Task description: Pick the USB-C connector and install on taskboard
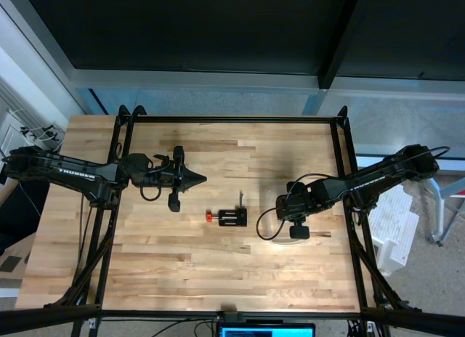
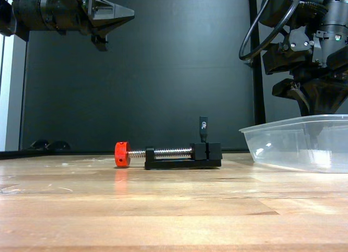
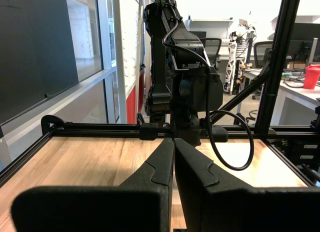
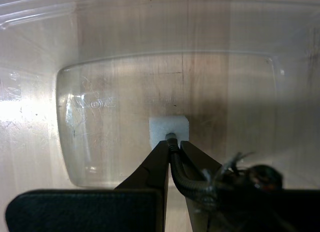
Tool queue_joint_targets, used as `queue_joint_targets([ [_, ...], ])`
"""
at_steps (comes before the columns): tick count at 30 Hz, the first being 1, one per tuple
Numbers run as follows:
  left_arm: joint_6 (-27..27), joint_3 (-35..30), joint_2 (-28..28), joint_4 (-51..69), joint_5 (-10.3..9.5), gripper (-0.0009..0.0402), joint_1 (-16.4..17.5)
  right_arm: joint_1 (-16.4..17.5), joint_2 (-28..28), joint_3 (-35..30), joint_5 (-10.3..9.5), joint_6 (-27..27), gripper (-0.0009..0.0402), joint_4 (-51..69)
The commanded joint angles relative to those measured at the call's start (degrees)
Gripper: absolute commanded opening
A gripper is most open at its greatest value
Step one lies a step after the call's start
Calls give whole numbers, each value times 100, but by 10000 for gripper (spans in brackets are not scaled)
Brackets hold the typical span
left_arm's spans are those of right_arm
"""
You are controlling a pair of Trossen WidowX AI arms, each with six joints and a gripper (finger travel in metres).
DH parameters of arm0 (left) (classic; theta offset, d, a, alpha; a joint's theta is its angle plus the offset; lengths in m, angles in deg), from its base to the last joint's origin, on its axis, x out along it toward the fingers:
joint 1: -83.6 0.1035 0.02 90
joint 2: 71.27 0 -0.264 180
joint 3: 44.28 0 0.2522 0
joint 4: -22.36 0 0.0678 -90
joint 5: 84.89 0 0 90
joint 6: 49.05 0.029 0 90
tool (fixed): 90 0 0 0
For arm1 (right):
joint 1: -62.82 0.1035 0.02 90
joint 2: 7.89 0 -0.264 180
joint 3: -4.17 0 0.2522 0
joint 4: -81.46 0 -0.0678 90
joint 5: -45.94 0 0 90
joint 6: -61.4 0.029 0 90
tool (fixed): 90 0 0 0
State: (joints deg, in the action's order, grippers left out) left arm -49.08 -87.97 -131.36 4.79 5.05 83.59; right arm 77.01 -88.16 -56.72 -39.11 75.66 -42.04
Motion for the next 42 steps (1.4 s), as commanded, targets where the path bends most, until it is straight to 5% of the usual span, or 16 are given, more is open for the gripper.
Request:
queue_joint_targets([
  [1, 0, -2, -2, -2, 2, 0, 0, 2, 26, -2, -7, -17, 0, 0],
  [25, 0, -2, 0, -2, 2, 0, 0, 2, 507, -1364, 0, -15, 0, 1517],
  [42, 0, -2, 0, -2, 2, 0, 2, -46, 181, -1611, 42, 341, 0, 1080],
])
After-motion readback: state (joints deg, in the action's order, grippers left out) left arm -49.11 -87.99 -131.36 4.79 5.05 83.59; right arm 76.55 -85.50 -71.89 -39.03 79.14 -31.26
